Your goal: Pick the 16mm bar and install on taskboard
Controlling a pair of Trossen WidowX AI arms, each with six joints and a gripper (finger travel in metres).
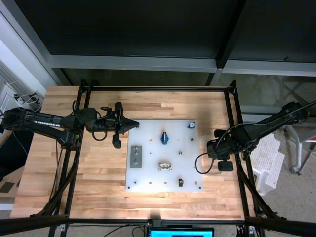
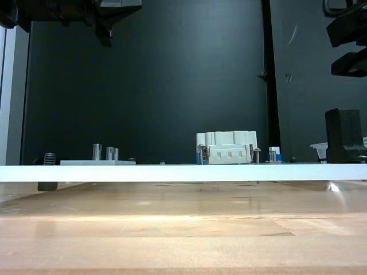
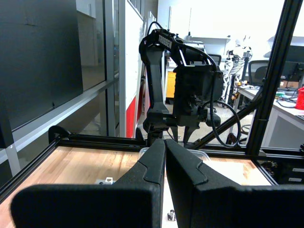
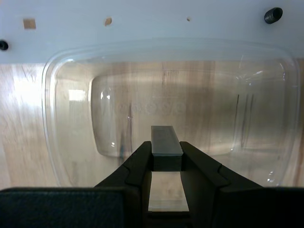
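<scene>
The 16mm bar is a short grey rectangular block held level between the fingers of my right gripper, which is shut on it. It hangs above a clear plastic tray, clear of the board. In the high view my right gripper sits just off the right edge of the white taskboard. My left gripper hovers high at the board's far left corner, fingers pressed together with nothing between them. The bar's seat on the board cannot be made out.
On the board stand a grey plate with pegs, a white connector, a blue part and a small black block. A black frame rings the table. The left arm and right arm hang above the board.
</scene>
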